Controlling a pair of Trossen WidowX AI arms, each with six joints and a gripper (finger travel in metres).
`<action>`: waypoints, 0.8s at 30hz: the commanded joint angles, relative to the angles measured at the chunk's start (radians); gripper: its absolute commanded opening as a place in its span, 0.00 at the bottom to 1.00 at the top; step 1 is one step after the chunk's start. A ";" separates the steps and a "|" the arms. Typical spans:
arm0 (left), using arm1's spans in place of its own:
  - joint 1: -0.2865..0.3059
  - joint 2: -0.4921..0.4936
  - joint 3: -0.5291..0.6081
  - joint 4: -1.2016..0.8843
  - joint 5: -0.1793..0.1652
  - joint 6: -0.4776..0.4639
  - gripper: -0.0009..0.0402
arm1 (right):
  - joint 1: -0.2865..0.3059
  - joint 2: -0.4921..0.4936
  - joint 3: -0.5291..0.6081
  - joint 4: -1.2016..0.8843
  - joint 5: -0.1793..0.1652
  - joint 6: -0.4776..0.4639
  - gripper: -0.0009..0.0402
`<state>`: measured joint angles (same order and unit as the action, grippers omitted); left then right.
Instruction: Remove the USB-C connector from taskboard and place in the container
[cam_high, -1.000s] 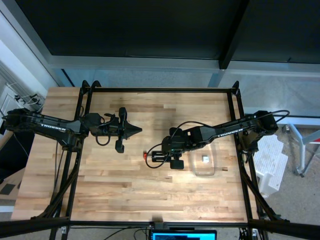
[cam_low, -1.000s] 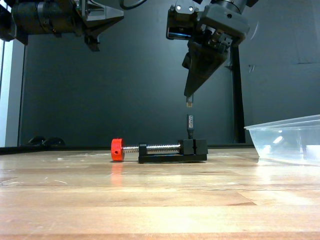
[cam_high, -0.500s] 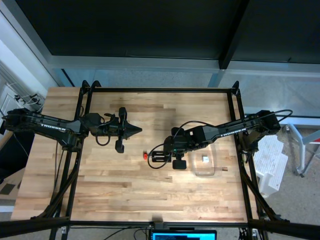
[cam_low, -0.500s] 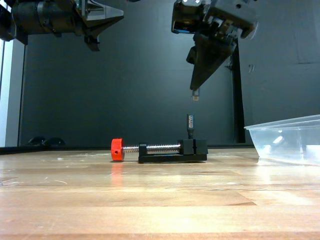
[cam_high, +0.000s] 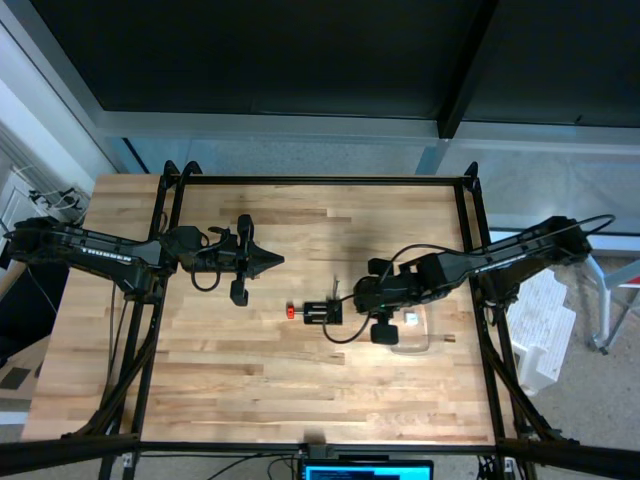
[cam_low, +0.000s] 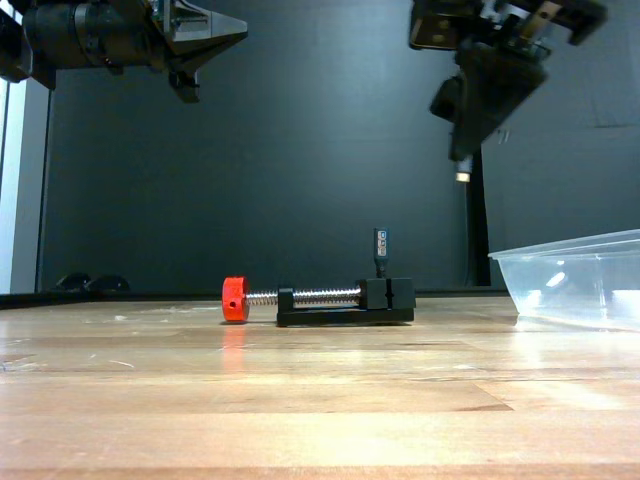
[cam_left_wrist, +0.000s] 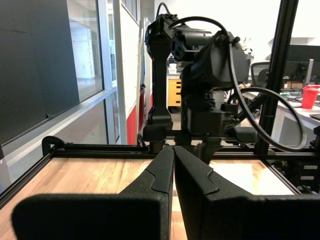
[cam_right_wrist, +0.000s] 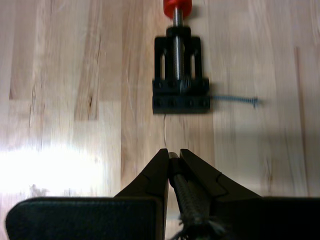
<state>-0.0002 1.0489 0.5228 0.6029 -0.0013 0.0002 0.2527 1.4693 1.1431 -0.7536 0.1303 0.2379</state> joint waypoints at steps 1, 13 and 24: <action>0.000 0.000 0.000 0.000 0.000 0.000 0.02 | 0.008 -0.048 -0.053 -0.002 0.000 0.021 0.02; 0.000 0.000 0.000 0.000 0.000 0.000 0.02 | 0.021 -0.187 -0.222 -0.006 0.001 0.085 0.02; 0.000 0.000 0.000 0.000 0.000 0.000 0.02 | 0.022 -0.253 -0.334 -0.005 0.019 0.098 0.04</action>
<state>-0.0002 1.0489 0.5224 0.6025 -0.0013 -0.0002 0.2749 1.2167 0.8127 -0.7589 0.1471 0.3363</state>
